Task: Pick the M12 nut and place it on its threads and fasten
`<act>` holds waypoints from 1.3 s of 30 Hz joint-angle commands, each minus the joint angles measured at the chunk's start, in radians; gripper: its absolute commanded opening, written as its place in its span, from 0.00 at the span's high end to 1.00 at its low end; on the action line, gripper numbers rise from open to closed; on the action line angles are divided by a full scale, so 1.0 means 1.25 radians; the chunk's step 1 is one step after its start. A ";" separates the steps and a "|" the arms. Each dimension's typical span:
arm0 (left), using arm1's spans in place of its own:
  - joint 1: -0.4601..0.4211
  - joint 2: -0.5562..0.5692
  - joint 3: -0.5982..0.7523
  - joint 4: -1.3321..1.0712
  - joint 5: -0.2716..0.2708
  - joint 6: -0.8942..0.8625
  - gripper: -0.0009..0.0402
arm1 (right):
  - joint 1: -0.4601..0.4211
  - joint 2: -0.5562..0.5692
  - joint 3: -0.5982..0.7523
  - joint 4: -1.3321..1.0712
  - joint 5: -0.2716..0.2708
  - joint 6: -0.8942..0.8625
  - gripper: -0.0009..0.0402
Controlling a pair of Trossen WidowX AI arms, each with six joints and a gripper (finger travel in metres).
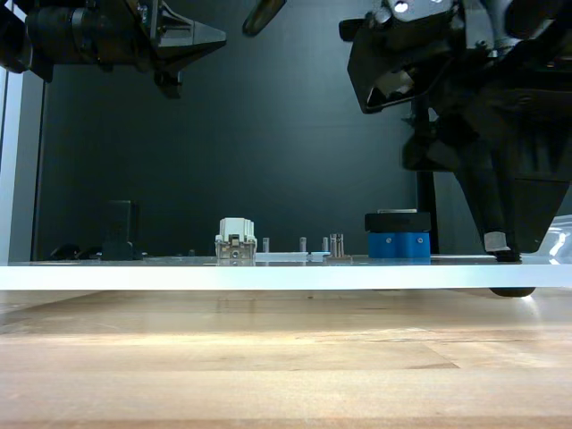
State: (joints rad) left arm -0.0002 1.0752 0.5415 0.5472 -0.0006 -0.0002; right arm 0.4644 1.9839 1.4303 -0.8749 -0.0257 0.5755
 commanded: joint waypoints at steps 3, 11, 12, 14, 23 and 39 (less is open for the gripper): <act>0.000 0.000 0.000 0.000 0.000 0.000 0.98 | 0.000 0.001 0.000 -0.002 0.007 0.146 0.94; 0.000 0.000 0.000 0.000 0.000 0.000 0.98 | 0.000 0.001 0.000 -0.002 0.006 0.348 0.94; 0.000 0.000 0.000 0.000 0.000 0.000 0.98 | 0.001 0.001 0.000 -0.002 0.005 0.376 0.94; 0.000 0.000 0.000 0.000 0.000 0.000 0.98 | 0.001 0.002 0.000 -0.002 0.007 0.421 0.94; 0.000 0.000 0.000 0.000 0.000 0.000 0.98 | 0.001 0.002 0.000 -0.002 0.013 0.605 0.94; 0.000 0.000 0.000 0.000 0.000 0.000 0.98 | 0.001 0.002 0.000 -0.018 0.034 0.792 0.86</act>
